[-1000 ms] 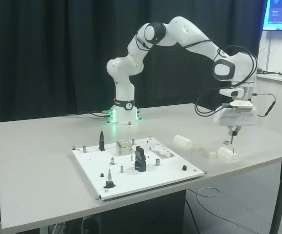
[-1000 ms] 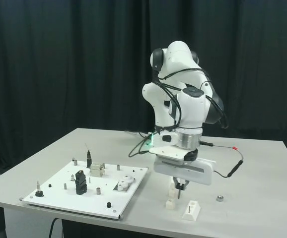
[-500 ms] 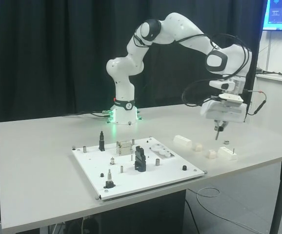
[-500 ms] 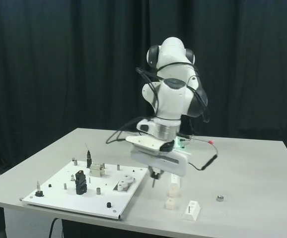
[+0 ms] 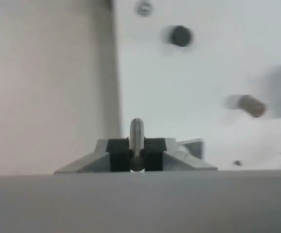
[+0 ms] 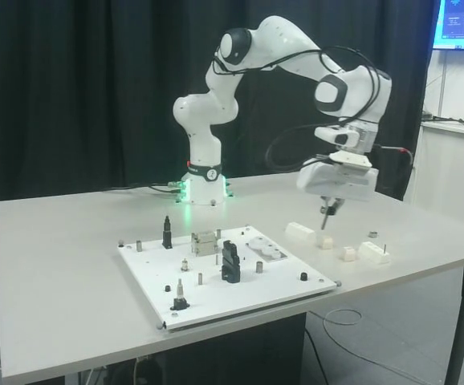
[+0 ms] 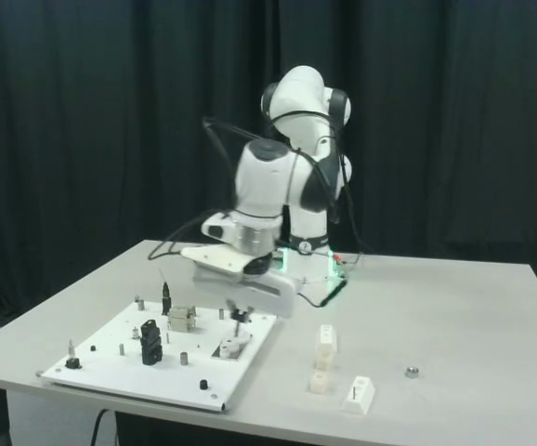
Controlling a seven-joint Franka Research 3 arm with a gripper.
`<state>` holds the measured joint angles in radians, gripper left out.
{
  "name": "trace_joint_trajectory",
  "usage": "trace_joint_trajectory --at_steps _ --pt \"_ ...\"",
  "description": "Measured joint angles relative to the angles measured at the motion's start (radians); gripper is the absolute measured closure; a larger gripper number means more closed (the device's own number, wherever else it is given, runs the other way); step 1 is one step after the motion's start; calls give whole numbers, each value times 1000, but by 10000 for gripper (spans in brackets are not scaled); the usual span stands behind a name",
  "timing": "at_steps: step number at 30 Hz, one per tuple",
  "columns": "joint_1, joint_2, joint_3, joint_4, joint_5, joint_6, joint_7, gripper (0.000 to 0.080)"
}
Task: Insert round peg 2.
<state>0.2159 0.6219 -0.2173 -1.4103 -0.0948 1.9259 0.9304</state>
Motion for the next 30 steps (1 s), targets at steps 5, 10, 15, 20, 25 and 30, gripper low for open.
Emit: trace_joint_trajectory --at_steps 5,10,15,20,25,30 --pt "-46 -6 0 -1 -2 -16 -63 745" --pt "-89 -14 0 -3 -2 -35 -124 745" --pt "-129 -17 0 -6 -2 -42 -174 745" --pt "-169 -17 0 -11 -2 -44 -223 745" --pt "-210 -17 -1 -24 -2 -44 -274 745" --pt "-250 -17 -4 -36 -2 -42 -326 745"
